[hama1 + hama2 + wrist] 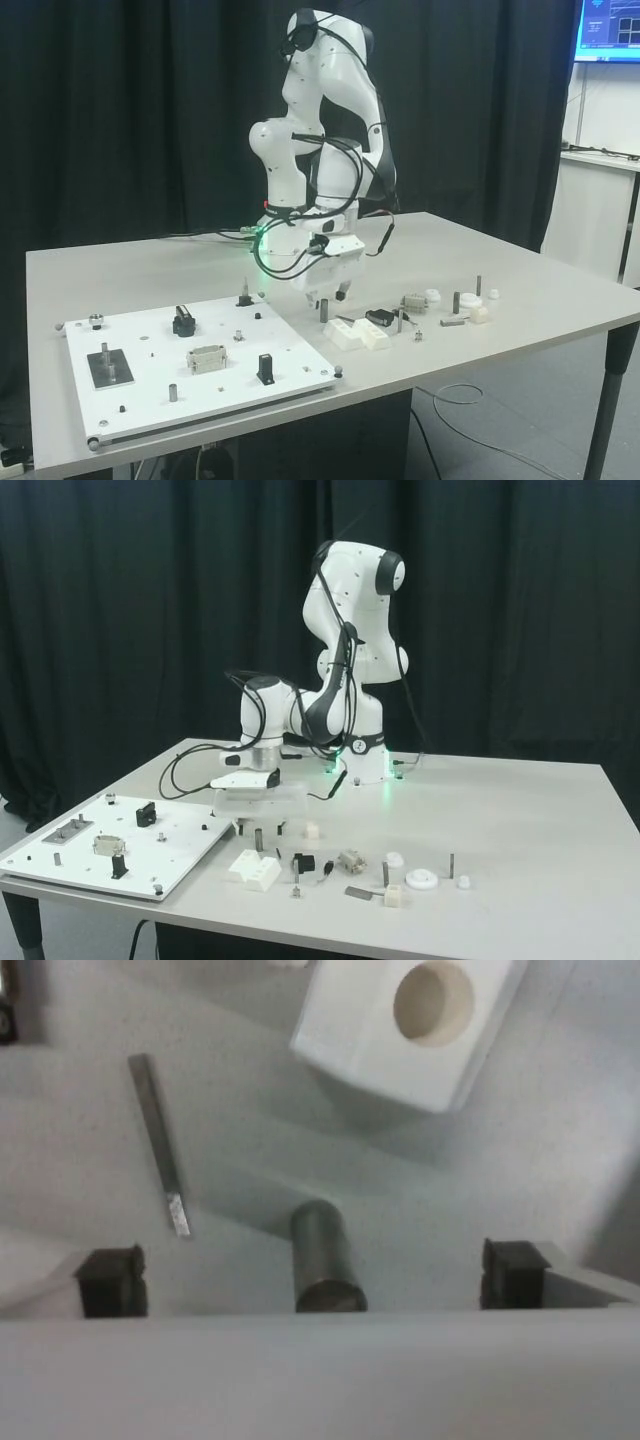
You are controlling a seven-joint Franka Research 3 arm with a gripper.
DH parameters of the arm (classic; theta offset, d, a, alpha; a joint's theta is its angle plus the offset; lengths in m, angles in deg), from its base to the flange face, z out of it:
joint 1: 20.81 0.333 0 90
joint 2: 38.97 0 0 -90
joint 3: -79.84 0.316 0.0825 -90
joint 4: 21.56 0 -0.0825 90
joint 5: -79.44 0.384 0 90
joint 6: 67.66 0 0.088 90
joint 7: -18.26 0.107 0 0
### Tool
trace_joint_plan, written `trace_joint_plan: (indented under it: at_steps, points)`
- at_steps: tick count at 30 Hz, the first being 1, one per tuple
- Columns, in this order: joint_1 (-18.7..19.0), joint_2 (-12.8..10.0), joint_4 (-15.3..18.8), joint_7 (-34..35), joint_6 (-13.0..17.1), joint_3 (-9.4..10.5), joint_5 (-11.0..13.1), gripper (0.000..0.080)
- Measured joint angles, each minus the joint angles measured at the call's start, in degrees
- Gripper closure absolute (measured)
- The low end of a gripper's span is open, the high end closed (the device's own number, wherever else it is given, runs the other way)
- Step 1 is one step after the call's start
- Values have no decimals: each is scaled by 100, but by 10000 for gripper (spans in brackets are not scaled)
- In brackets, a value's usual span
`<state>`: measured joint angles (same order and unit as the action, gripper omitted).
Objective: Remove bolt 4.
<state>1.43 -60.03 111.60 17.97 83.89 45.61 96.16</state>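
Between our hand's [314, 1278] spread fingertips [112, 1280] we see the bolt [325, 1258] standing on the grey worktop [80, 1160], untouched.

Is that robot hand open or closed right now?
Open: the hand's two black fingertips stand apart, with an upright bolt between them, untouched.

A white arm [320, 120] stands on a grey worktop [150, 270] before a black curtain [120, 110], with a green light [262, 236] at its wrist, a white board [215, 385] bearing small black and grey parts, a white block [405, 1025], and a grey bolt [322, 1255] between black fingertips [112, 1280].
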Motion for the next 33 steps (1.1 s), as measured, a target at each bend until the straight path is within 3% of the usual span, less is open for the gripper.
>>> trace_joint_plan:
  at_steps: [3,4,33]
  points:
    - [-1,44,-2,0,-2,-15,-2,132]
    - [-2,62,-2,0,-4,-21,-4,26]
    - [-2,517,-76,139,-414,-156,-71,3]
